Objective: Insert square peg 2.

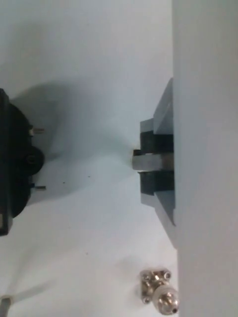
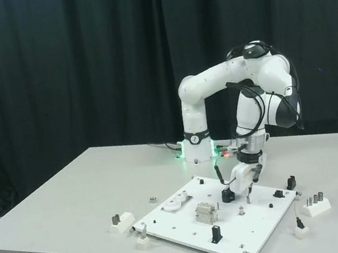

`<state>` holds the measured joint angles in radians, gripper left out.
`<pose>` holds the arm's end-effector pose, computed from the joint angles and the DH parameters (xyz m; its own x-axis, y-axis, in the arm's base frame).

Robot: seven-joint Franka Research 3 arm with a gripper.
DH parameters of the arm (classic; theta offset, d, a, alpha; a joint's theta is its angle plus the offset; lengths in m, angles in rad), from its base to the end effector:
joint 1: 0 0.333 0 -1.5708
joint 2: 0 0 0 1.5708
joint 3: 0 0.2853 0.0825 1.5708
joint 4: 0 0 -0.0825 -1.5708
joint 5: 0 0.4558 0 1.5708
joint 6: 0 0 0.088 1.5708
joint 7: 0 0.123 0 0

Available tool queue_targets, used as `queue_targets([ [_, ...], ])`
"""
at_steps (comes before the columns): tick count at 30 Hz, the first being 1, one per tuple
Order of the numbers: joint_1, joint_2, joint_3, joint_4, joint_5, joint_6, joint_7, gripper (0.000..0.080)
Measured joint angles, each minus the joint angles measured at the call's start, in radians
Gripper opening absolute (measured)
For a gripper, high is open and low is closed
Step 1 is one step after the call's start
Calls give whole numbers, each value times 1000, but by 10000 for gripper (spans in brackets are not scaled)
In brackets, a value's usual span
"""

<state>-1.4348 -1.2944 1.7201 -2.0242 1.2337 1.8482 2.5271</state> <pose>0.5783 0.2065 0.1814 -0.9282 -0.3668 0.0627 -0.3720 0.9191 -0.1299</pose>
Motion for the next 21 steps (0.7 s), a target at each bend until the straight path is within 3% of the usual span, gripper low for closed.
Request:
queue_targets([
  [21,17,1,-2,-14,1,1,-1,72],
])
